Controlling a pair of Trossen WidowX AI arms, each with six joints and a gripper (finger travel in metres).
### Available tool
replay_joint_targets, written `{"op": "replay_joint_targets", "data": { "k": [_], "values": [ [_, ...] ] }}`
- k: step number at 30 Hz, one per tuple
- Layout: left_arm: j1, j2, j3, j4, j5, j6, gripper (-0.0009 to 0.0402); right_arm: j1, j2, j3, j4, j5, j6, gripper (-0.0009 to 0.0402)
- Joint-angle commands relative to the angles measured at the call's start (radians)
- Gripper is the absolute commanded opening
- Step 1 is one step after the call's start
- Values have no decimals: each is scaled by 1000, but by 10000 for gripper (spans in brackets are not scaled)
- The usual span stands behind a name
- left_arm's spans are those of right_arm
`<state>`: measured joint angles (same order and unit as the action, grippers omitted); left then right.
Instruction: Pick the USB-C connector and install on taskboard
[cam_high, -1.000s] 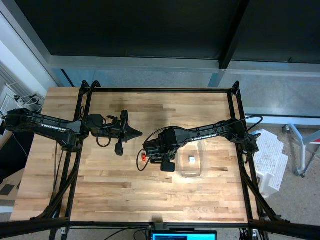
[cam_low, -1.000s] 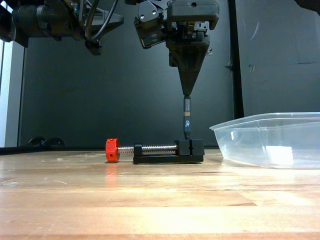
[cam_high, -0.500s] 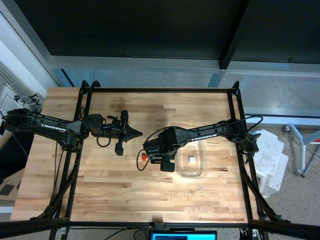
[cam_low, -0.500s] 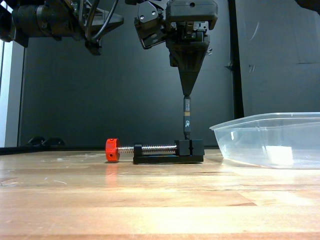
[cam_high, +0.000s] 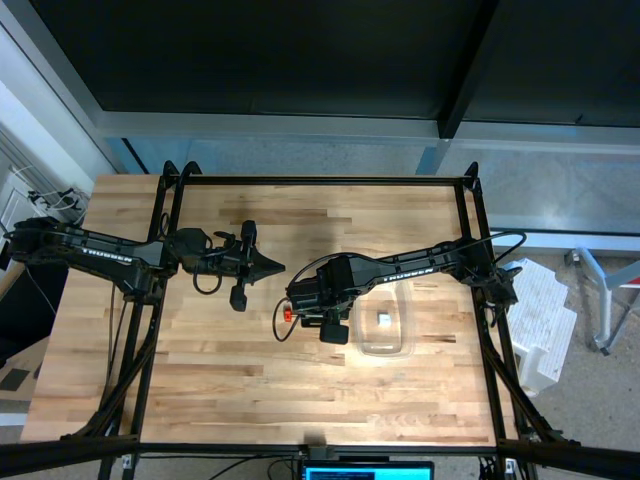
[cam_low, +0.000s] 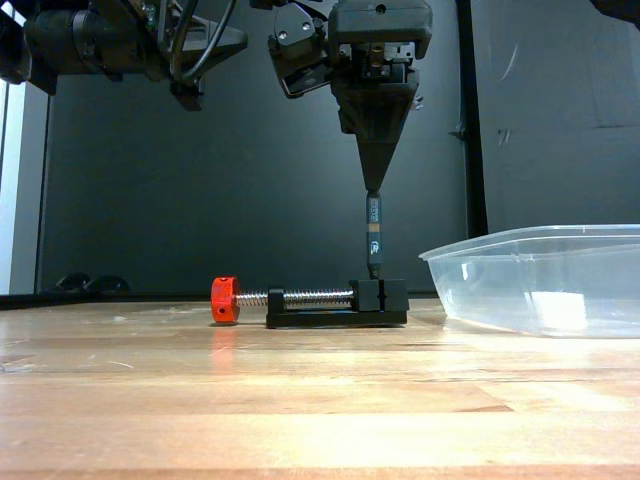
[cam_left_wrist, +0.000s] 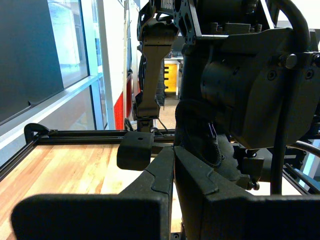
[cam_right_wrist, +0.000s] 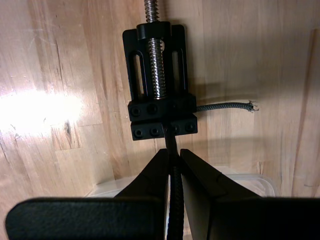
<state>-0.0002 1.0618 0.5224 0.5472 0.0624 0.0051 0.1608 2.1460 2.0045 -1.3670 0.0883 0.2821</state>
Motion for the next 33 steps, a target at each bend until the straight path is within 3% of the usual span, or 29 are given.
{"op": "replay_joint_targets", "data": {
  "k": [1, 25, 33],
  "values": [
    [0, 0, 0, 0, 0, 0, 0, 1, 0, 0, 10, -2, -6, 0],
    [0, 0, 0, 0, 0, 0, 0, 7, -2, -20, 25, -2, -14, 0],
    [0, 0, 0, 0, 0, 0, 0, 8, -15, -20, 25, 17, -27, 0]
  ]
}}
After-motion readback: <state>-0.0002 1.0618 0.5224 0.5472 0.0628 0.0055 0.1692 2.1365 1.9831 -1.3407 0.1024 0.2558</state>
